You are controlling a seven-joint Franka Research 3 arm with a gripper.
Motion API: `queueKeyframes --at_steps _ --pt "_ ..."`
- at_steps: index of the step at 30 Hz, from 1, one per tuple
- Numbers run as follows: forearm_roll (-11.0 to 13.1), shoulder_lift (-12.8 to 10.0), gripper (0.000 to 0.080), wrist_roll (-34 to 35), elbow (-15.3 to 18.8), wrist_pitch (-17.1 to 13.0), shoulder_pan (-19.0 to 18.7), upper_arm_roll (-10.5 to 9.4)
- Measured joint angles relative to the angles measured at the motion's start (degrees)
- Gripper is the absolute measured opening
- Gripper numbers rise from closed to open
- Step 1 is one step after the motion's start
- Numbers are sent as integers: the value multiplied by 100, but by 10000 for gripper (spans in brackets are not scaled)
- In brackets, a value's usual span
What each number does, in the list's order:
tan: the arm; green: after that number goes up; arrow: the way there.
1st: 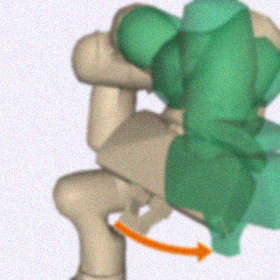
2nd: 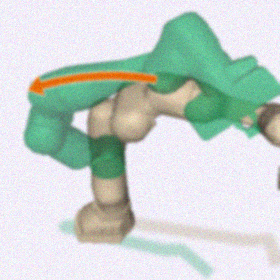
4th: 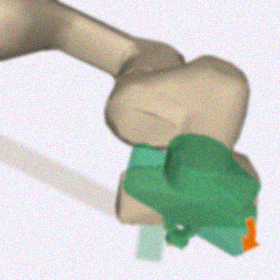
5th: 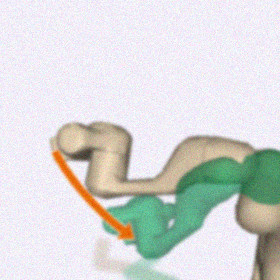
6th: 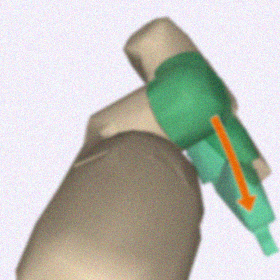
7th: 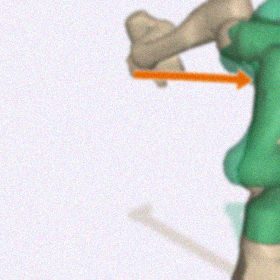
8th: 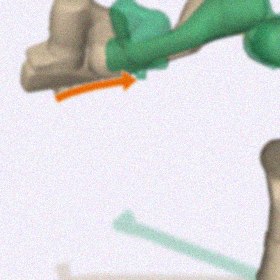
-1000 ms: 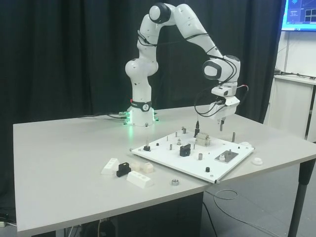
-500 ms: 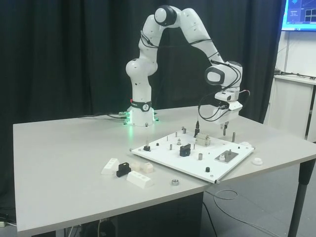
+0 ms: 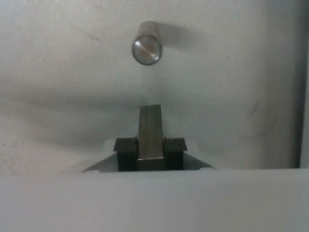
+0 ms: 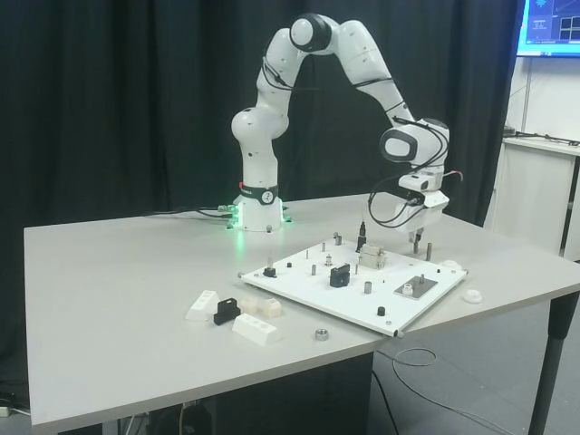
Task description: Place square peg 3.
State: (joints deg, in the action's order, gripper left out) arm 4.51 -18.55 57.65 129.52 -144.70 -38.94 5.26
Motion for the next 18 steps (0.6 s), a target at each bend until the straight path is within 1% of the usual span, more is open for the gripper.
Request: queueKeyframes --at_steps 7,18 --pt "-4 -75 112 86 -75 0 -6 -41" --pt "-43 -122 112 216 -121 2 -8 -67"
